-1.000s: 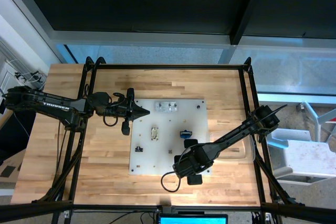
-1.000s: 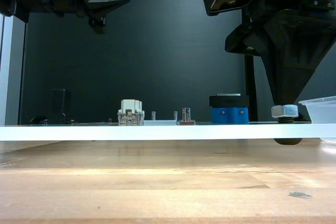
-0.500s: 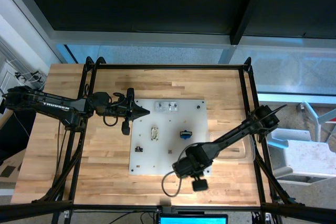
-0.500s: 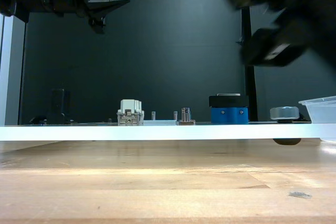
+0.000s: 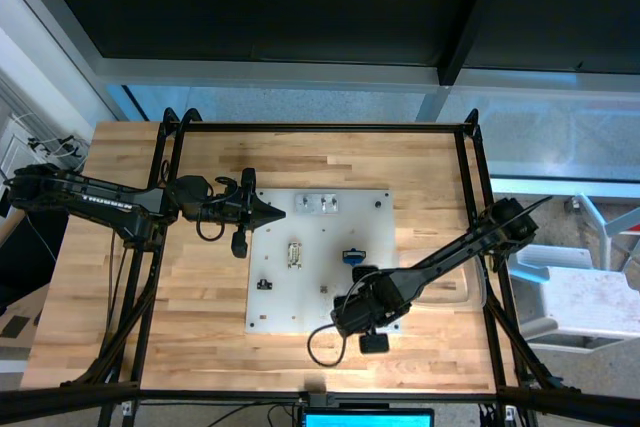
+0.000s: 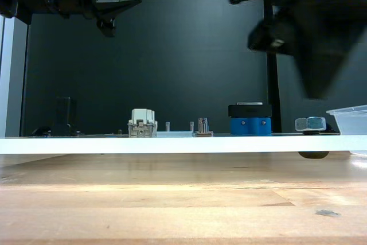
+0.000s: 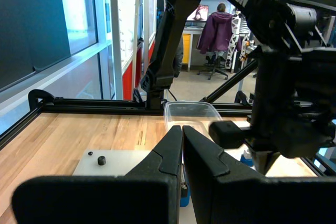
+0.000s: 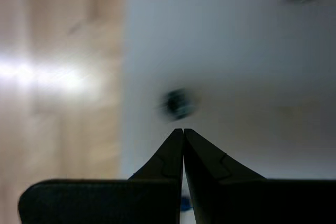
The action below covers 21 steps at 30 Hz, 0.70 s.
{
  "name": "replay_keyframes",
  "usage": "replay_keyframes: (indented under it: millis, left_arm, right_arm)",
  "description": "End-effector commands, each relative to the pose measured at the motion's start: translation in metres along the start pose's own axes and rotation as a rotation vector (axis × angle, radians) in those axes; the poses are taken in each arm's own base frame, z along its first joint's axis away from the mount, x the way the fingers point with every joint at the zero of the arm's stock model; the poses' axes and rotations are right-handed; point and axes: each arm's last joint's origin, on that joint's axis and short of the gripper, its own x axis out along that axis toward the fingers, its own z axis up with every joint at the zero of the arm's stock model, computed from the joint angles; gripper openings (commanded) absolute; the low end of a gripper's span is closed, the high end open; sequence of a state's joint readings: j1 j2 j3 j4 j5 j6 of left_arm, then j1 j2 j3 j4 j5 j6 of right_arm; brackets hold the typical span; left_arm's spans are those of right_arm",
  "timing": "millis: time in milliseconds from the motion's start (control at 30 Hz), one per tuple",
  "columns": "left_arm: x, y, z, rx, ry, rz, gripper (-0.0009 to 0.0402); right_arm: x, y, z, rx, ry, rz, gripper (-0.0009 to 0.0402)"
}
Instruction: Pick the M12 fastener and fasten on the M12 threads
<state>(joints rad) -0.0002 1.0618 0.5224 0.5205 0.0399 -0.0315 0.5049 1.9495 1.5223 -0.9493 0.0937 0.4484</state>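
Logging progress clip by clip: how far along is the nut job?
Done: M12 nut appears seated on its stud. In hand: nothing; right claw hovers above it, shut and empty. Left claw parked, shut, by the board's far-left edge. Remaining: possibly more tightening.

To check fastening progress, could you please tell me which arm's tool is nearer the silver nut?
Right. Right tool hangs just above the nut; left tool hovers over the board's far-left corner.
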Motion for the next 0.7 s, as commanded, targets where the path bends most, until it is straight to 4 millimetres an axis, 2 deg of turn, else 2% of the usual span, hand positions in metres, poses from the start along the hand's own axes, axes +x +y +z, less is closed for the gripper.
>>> replay_keyframes:
  millis: [33,367,633,700]
  left_arm:
    - [0.000,0.000,0.000,0.000,-0.001,0.000,0.0000]
    - [0.000,0.000,0.000,0.000,0.000,0.000,0.0000]
    - [0.000,0.000,0.000,0.000,0.000,0.000,0.0000]
    - [0.000,0.000,0.000,0.000,0.000,0.000,0.0000]
  right_arm:
    - [0.000,-0.001,0.001,0.015,-0.023,-0.039,0.0000]
    - [0.016,0.002,0.000,0.012,0.005,-0.049,0.0000]
    - [0.016,0.002,0.000,0.010,0.007,-0.037,0.0000]
    - [0.016,0.004,0.000,0.007,0.027,0.014,0.0000]
